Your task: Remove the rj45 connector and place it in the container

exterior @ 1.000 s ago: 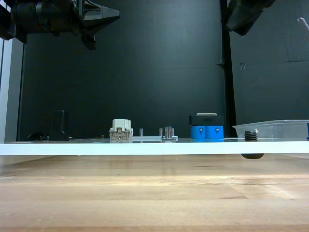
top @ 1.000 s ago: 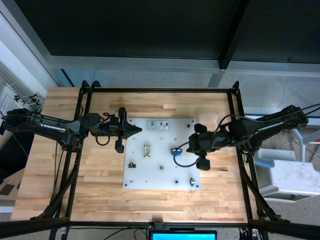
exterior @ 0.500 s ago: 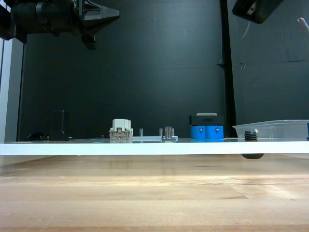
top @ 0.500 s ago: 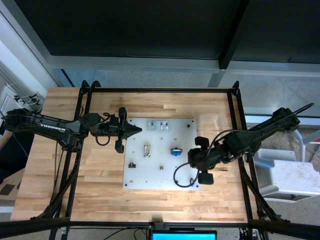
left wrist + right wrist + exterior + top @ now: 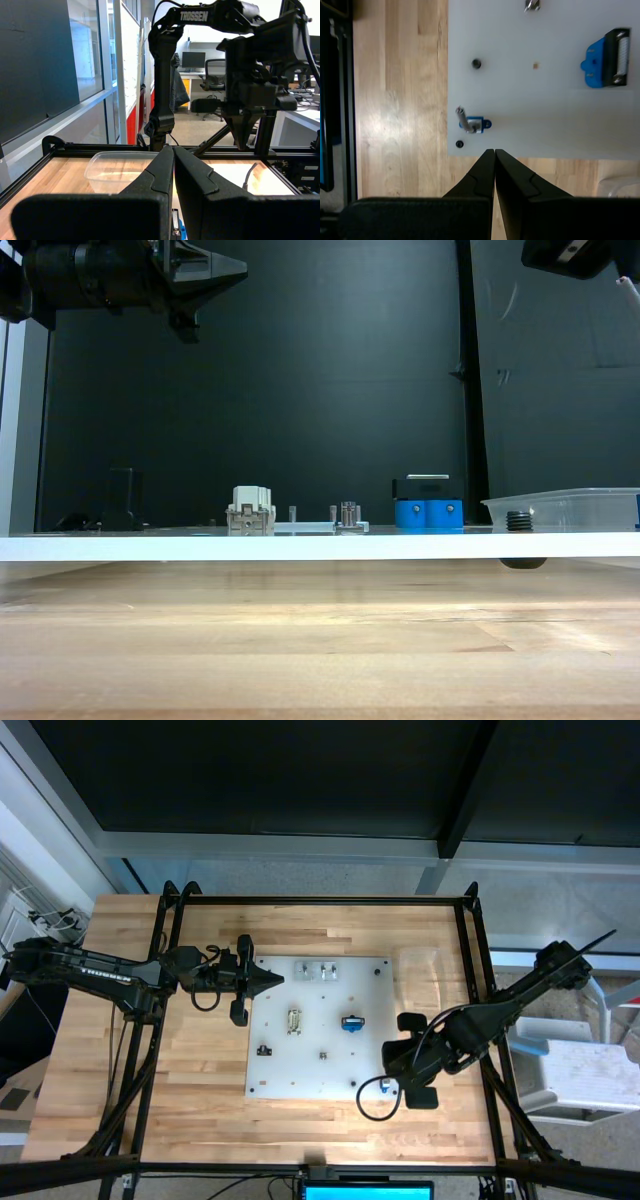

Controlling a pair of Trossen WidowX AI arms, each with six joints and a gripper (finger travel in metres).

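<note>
1. We find the rj45 connector [image 5: 464,119] plugged into its small blue socket block [image 5: 481,123], by the near right corner of the white board [image 5: 300,1070].
2. From above, the pale plug shows as a short bar on the side of the block that faces the board's near edge. Its long axis runs roughly along that edge, a little skewed. We cannot tell whether it lies flat or leans upward.
3. The right gripper [image 5: 494,151] hangs high above that corner and points down. Its fingers are pressed together with nothing between them, and it is well clear of the plug.
4. The container [image 5: 420,970], a clear tray, sits on the table [image 5: 150,1120] just off the board's far right corner, well apart from the plug.
5. The left gripper [image 5: 275,980] hovers high over the board's left edge. It is clenched on nothing and points inward across the board.
6. A blue-and-black connector [image 5: 607,57] sits farther in on the board, apart from the plug.
</note>
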